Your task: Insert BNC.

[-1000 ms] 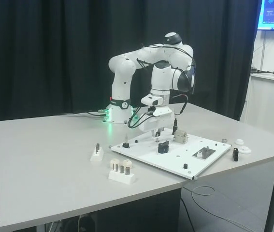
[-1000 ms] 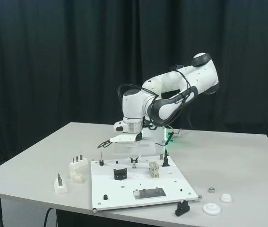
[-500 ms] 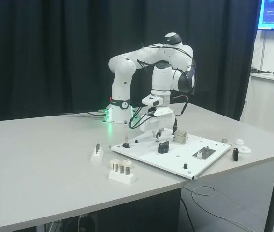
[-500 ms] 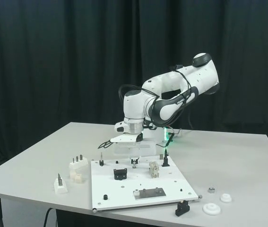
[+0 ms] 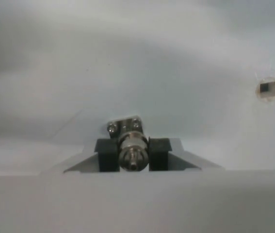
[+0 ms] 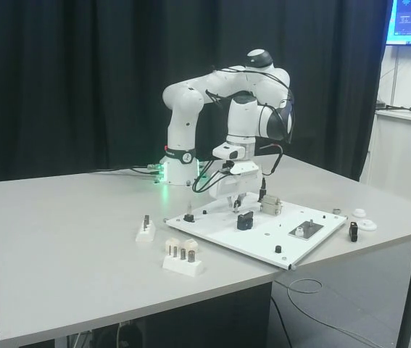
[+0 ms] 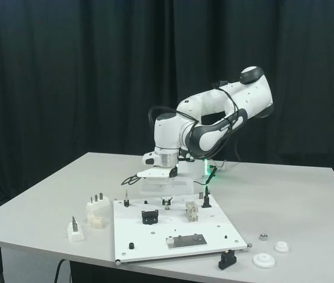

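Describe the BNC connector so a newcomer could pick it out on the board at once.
Find the white board on the grey table. Under the gripper, near the board's far edge, stands the BNC connector: a small metal barrel between black fingers, unlike the black parts nearby.

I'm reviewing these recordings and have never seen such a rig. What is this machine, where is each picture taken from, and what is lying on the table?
The machine is a white robot arm bolted on a grey table. Two pictures come from cameras in the room, each seeing the arm and table from a different side. The third comes from a camera on the arm's wrist, looking down past its tool.

On the table lies a white board carrying small fittings, among them a black block. Beside it stand small white holders with pins, and near the board's other side a few white rings.

In the wrist view the metal BNC connector sits between the tool's two black fingers, above the board. Whether they press on it I cannot tell.
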Tool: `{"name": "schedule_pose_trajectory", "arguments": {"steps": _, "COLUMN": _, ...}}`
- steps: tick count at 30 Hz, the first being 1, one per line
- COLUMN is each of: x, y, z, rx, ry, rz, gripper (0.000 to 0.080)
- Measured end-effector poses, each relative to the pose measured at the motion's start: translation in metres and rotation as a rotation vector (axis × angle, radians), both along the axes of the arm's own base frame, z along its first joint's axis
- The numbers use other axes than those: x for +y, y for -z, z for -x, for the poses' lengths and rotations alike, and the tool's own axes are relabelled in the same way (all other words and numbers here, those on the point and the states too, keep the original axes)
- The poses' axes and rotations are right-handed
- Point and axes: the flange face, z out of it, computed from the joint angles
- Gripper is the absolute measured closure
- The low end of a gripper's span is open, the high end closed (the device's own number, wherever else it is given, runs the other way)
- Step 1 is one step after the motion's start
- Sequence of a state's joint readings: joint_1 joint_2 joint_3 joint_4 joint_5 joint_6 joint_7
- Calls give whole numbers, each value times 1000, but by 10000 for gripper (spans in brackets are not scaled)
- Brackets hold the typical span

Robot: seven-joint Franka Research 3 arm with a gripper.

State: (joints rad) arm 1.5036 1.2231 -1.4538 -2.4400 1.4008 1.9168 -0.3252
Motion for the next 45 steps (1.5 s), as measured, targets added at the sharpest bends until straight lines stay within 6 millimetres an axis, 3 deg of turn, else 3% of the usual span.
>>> {"name": "schedule_pose_trajectory", "arguments": {"steps": 45, "x": 3, "y": 3, "z": 4, "rx": -1, "ry": -2, "rz": 1, "gripper": 677}}
